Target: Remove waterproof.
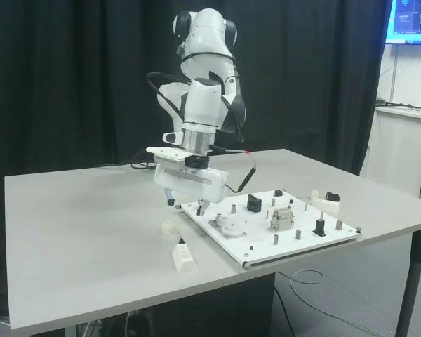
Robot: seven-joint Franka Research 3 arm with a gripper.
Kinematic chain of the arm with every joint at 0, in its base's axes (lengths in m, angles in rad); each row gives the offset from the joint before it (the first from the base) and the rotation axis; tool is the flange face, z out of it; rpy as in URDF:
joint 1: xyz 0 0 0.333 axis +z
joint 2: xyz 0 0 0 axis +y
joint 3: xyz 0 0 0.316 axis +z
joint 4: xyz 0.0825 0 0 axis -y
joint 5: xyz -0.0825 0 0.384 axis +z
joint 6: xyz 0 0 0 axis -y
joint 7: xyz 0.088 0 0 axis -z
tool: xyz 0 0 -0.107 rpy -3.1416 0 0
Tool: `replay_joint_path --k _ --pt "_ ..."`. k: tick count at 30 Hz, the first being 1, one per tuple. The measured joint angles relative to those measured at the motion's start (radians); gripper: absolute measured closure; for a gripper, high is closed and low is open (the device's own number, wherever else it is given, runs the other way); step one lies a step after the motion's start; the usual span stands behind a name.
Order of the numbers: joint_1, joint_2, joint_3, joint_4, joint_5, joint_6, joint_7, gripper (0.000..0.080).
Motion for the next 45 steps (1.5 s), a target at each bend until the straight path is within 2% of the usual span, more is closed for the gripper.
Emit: replay_joint_path --k 30,45 --pt "-0.048 0.003 -0.001 0.012 0.01 0.04 -0.005 0.0003" --pt "-0.056 0.003 -0.001 0.012 0.039 0.049 -0.024 0.0003"
